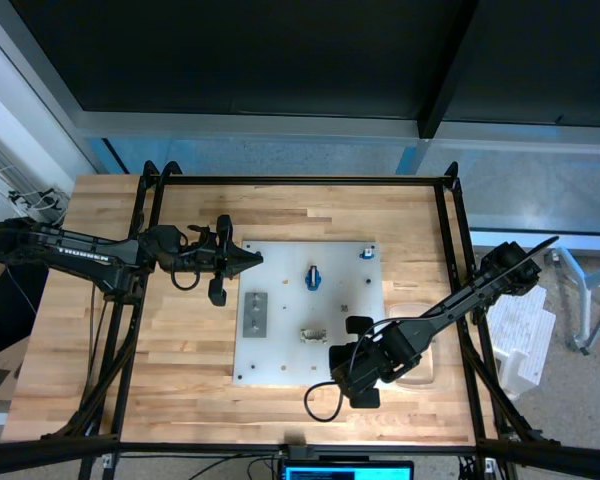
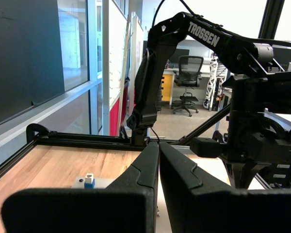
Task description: Pick the USB connector and install on taskboard
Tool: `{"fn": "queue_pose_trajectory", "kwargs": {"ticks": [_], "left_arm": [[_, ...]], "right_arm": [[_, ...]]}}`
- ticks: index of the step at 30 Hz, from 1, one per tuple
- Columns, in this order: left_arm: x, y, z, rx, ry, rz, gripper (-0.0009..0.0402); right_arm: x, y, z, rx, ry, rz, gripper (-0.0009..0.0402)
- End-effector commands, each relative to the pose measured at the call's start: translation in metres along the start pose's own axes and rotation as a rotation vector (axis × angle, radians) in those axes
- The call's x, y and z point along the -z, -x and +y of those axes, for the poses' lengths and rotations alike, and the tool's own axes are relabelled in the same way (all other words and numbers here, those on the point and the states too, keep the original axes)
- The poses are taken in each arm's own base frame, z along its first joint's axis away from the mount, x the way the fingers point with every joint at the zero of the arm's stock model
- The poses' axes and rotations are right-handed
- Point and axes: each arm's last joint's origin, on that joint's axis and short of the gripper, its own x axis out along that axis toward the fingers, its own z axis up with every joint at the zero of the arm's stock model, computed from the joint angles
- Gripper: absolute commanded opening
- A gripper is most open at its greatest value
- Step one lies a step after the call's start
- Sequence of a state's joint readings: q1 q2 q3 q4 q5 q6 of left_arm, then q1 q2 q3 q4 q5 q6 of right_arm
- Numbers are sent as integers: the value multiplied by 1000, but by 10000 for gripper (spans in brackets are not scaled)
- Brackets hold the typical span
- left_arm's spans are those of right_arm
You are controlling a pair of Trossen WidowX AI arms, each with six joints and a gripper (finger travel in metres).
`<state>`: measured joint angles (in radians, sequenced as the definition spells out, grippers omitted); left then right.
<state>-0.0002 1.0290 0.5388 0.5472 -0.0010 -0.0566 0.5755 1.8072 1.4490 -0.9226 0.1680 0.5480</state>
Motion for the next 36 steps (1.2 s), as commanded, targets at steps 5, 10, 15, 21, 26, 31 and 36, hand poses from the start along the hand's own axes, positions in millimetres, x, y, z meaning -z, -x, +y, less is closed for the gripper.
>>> {"fn": "queue_pose_trajectory", "kwargs": {"ticks": [5, 10, 15, 21, 26, 31, 36], "left_arm": [[0, 0, 0, 0, 0, 0, 0], [0, 0, 0, 0, 0, 0, 0], [0, 0, 0, 0, 0, 0, 0], [0, 0, 0, 0, 0, 0, 0], [0, 0, 0, 0, 0, 0, 0], [0, 0, 0, 0, 0, 0, 0], [0, 0, 0, 0, 0, 0, 0]], "right_arm": [[1, -1, 0, 3, 5, 9, 0], [1, 2, -1, 4, 5, 6, 0], [1, 1, -1, 6, 5, 10, 0], [2, 1, -1, 8, 4, 15, 0], [2, -5, 0, 6, 6, 19, 0], [5, -16, 1, -4, 8, 38, 0], [7, -20, 1, -11, 8, 40, 0]]}}
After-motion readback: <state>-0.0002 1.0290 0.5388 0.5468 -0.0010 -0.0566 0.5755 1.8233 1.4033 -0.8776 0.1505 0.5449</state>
